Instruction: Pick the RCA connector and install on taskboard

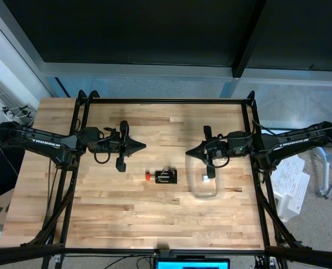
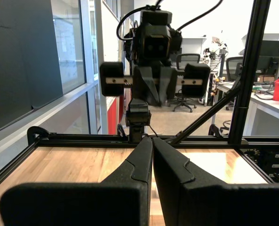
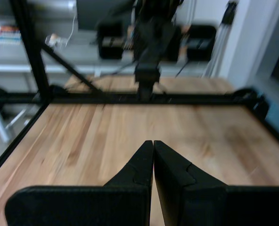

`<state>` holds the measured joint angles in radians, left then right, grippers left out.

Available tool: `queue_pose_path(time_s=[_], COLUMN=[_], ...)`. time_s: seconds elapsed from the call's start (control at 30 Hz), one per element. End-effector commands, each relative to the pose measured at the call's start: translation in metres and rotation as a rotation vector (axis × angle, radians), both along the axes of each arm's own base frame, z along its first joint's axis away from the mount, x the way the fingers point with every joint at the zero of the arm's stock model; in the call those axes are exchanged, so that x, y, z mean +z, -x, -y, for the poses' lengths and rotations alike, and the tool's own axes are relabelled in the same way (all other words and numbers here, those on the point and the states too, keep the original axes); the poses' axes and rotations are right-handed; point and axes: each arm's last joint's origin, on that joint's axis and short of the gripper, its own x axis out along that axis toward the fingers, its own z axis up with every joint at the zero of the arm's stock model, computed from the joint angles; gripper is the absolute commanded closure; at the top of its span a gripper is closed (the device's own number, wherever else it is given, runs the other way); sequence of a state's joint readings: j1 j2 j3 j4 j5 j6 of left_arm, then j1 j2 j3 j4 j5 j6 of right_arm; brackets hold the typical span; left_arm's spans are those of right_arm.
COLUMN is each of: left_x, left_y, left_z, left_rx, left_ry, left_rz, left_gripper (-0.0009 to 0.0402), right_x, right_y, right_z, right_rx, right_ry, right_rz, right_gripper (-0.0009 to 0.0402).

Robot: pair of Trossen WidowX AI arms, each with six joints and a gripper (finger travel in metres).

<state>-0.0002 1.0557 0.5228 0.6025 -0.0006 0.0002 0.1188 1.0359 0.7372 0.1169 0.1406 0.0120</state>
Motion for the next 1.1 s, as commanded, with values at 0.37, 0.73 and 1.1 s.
queue_pose_path(time_s=[0.37,0.73,1.1], left_x=[0.0,0.0,0.0], left_y=[0.0,0.0,0.0], left_z=[0.0,0.0,0.0], left_rx=[0.0,0.0,0.0], left_ry=[0.0,0.0,0.0], left_rz=[0.0,0.0,0.0], left_gripper=[0.0393,0.0393,0.0393], right_x=[-0.008,-0.017,-0.018], right_y=[0.002,0.004,0.004], right_z=[0.021,0.024,0.028], right_rx=[0.007,-0.006,-0.007], right_ry=[-0.01,-0.001,-0.03], right_rz=[0.139,0.152,0.154], right_gripper=[0.0393,0.0393,0.0393])
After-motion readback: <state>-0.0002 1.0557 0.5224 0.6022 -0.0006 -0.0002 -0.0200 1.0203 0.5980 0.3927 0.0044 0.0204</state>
